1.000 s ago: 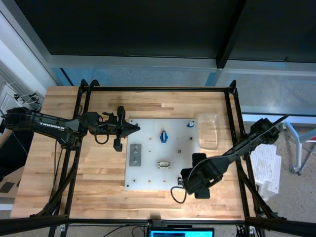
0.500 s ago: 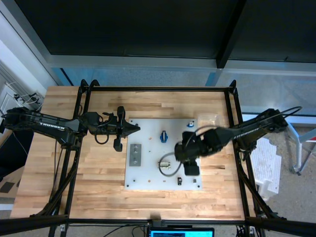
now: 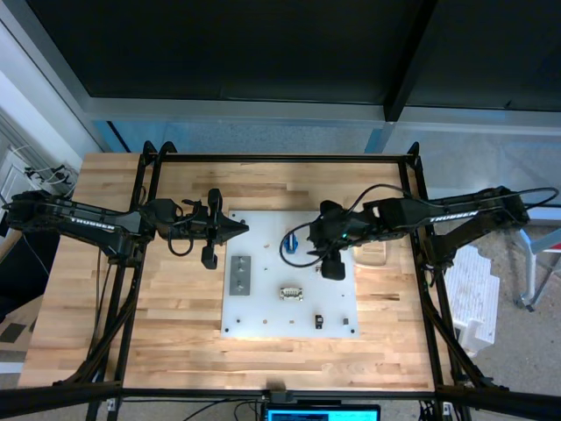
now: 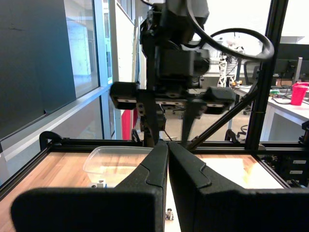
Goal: Pick the 16mm bar and install on taskboard
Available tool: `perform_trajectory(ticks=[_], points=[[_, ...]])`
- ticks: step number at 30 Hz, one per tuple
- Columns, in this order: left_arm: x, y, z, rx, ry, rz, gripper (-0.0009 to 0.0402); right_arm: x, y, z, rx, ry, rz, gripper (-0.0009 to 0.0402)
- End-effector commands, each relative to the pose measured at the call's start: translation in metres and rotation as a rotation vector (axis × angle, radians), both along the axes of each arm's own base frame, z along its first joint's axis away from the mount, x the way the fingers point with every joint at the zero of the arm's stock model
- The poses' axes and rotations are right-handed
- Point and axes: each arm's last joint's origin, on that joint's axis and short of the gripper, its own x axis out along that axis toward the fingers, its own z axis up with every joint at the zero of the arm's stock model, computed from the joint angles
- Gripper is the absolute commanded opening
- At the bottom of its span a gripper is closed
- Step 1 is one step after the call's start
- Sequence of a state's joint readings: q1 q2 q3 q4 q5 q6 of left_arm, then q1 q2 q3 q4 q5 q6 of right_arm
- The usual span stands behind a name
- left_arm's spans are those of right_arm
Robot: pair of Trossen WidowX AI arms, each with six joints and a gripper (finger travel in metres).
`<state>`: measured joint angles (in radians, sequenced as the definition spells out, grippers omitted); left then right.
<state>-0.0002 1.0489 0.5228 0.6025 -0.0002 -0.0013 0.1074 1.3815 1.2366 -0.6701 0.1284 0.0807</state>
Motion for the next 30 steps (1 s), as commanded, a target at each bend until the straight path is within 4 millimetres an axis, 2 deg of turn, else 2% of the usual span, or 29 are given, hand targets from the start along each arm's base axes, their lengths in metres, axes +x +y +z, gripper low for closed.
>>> perform_trajectory(ticks=[1, 9, 12, 15, 30], points=[[0.000, 0.000, 0.000, 0.000, 0.000, 0.000, 0.0000, -0.006, -0.012, 0.000, -0.011, -0.076, -0.016, 0.0110], [0.000, 0.000, 0.000, 0.000, 0.000, 0.000, 0.0000, -0.015, -0.032, -0.003, 0.038, -0.269, 0.024, -0.0005], [0.000, 0.000, 0.000, 0.000, 0.000, 0.000, 0.0000, -0.016, -0.037, -0.002, 0.029, -0.303, 0.011, 0.0007], [0.000, 0.000, 0.000, 0.000, 0.000, 0.000, 0.0000, -0.016, -0.040, 0.000, 0.031, -0.354, 0.024, -0.0002], [0.000, 0.000, 0.000, 0.000, 0.000, 0.000, 0.0000, -0.018, -0.040, -0.002, 0.088, -0.623, 0.045, 0.0000]])
